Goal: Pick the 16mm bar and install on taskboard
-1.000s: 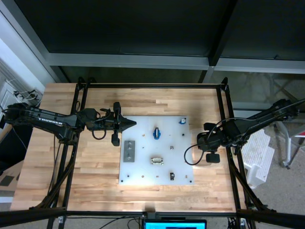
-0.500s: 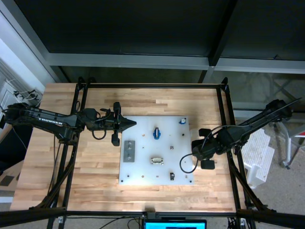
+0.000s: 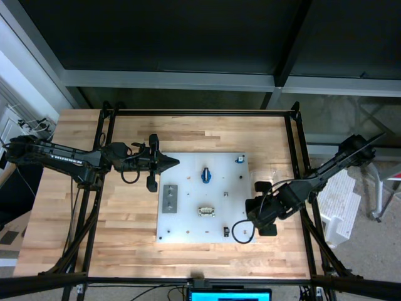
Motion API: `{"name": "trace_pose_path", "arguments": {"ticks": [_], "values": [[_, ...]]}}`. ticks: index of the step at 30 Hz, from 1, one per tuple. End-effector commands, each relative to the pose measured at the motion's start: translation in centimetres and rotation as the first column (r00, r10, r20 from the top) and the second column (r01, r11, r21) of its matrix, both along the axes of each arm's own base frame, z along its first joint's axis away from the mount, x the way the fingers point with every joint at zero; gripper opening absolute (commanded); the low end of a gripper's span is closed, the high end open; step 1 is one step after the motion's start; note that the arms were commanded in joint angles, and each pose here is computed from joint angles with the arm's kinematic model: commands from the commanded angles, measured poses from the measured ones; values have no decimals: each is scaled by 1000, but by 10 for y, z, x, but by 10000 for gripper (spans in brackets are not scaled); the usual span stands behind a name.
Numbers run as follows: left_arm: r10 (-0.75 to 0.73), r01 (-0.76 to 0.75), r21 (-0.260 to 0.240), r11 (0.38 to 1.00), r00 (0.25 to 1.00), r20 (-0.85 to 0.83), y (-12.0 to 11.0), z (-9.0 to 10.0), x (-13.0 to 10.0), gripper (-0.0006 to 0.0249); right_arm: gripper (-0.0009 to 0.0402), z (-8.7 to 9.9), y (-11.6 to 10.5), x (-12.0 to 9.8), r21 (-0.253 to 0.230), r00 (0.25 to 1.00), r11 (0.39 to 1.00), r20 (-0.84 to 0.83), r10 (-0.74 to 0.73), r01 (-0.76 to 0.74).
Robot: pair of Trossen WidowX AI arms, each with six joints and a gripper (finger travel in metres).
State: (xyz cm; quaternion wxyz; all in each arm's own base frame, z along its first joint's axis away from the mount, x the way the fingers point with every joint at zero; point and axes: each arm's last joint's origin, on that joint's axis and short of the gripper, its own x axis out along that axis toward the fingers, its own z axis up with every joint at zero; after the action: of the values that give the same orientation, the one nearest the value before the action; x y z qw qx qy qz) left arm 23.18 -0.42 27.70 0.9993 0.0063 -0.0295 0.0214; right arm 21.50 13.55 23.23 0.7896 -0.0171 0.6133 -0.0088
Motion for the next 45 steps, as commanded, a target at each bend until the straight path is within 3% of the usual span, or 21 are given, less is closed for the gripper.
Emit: {"name": "trace_pose_path", "arguments": {"ticks": [1,45], "values": [[0,0,0,1000,1000,1,0,0,0,0,0,-2,7,3,1,1000,1000,-4,-1,1],[0,0,0,1000,1000,1,0,0,0,0,0,-18,64,32,-16,1000,1000,-8,15,-15]]}}
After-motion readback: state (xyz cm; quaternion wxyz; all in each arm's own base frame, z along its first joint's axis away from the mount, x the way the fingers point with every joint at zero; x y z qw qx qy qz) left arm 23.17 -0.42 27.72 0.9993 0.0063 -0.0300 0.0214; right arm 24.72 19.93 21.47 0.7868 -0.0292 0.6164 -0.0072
